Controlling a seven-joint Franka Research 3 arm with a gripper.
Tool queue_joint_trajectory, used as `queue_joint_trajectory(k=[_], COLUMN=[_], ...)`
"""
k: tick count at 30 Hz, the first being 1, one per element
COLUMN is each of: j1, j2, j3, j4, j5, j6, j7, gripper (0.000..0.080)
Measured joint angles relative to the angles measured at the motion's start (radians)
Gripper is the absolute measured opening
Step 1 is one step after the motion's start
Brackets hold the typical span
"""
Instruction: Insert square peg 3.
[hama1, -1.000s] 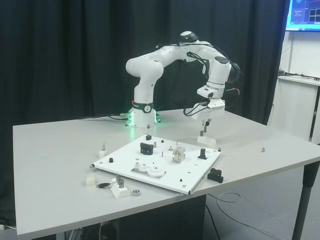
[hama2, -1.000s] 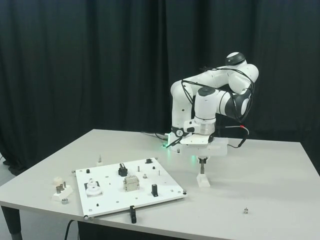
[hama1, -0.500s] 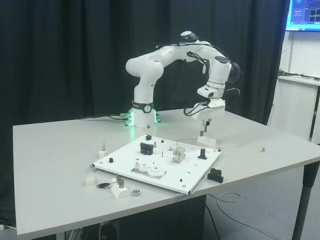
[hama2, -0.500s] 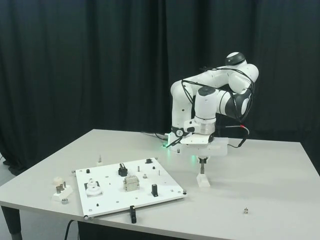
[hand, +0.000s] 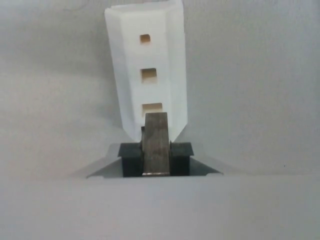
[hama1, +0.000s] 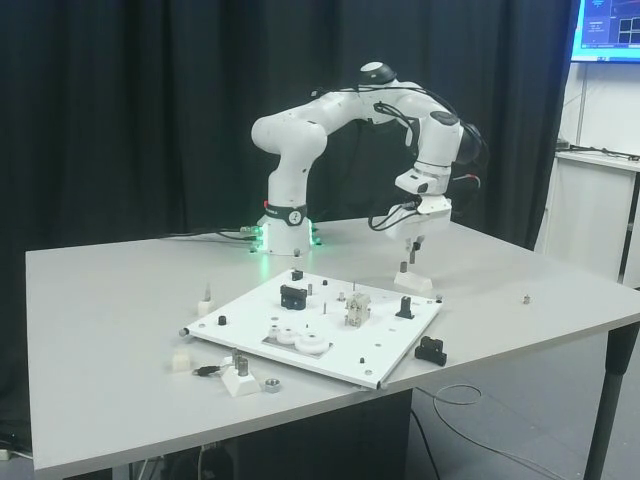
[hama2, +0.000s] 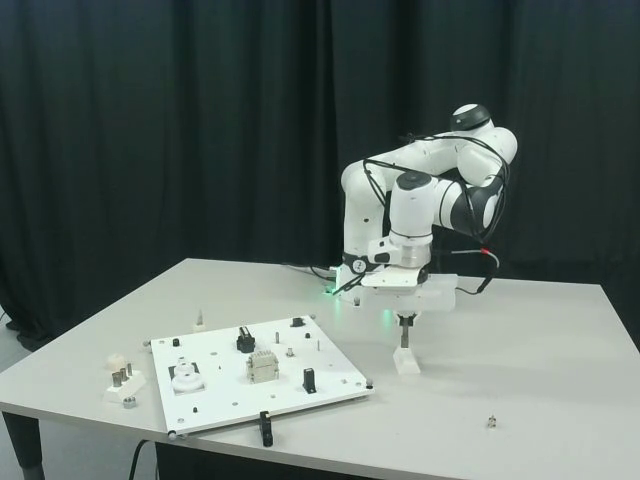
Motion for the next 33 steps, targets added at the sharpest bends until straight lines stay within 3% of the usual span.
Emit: queue_joint_trajectory(k=[11,24,33], j1=[0.000,-0.034,-0.146], j2=[0.001,0.002,0.005], j3=[-0.014,-0.030,-0.023], j4=[0.006,0.067,0.146], j5=[-0.006,-0.039,-0.063], j6=[0.029,0.202,0.312], j7=[0.071,0.202,0.211], gripper=[0.0110,0.0110,0.0110])
